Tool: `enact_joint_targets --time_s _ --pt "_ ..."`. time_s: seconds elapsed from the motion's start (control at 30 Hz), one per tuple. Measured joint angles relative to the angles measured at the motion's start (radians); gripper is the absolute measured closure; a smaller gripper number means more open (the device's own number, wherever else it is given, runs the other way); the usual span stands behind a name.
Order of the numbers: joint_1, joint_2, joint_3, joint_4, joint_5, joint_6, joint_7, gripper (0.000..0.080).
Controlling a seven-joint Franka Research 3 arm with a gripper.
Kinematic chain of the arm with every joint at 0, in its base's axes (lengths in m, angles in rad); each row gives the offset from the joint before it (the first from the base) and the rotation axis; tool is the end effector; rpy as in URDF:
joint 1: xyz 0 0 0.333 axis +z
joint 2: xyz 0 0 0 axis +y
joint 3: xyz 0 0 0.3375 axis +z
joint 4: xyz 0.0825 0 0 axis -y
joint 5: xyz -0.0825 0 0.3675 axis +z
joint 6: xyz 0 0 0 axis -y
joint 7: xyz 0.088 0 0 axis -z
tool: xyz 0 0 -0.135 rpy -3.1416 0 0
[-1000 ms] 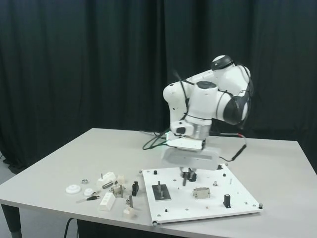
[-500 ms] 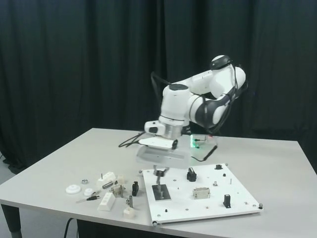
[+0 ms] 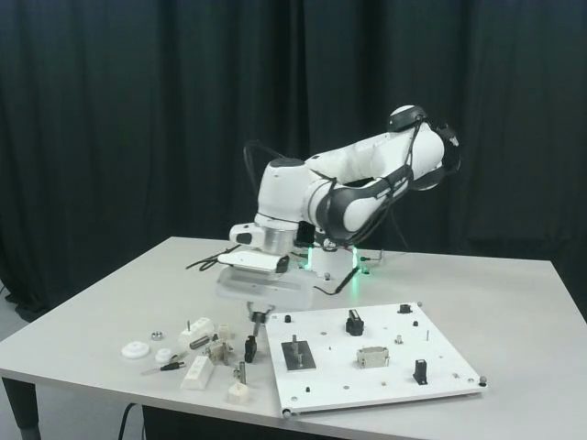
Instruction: Place square peg 4.
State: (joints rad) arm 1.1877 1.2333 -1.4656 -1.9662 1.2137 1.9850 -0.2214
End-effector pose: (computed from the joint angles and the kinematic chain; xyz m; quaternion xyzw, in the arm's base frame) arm 0.5992 0.0041 0.2629 0.9657 -0.2380 0.0685 0.0777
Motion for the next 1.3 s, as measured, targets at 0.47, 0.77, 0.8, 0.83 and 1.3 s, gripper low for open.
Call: enact_joint_targets --time_s 0.47,0.77,0.8,0.83,1.3 --pt "-0.062 0.019 -0.002 -0.078 0.072 0.024 -0.142 0.0706" --pt "-0.105 0.020 -0.009 -0.105 0.115 0.029 -0.202 0.0706" --pt "-0.111 0.020 -0.009 -0.105 0.119 0.029 -0.207 0.0706" --pt "-0.118 0.021 -0.009 -0.105 0.122 0.029 -0.212 0.0706" --pt "-0.203 0.042 0.003 -0.094 0.176 0.003 -0.240 0.0706"
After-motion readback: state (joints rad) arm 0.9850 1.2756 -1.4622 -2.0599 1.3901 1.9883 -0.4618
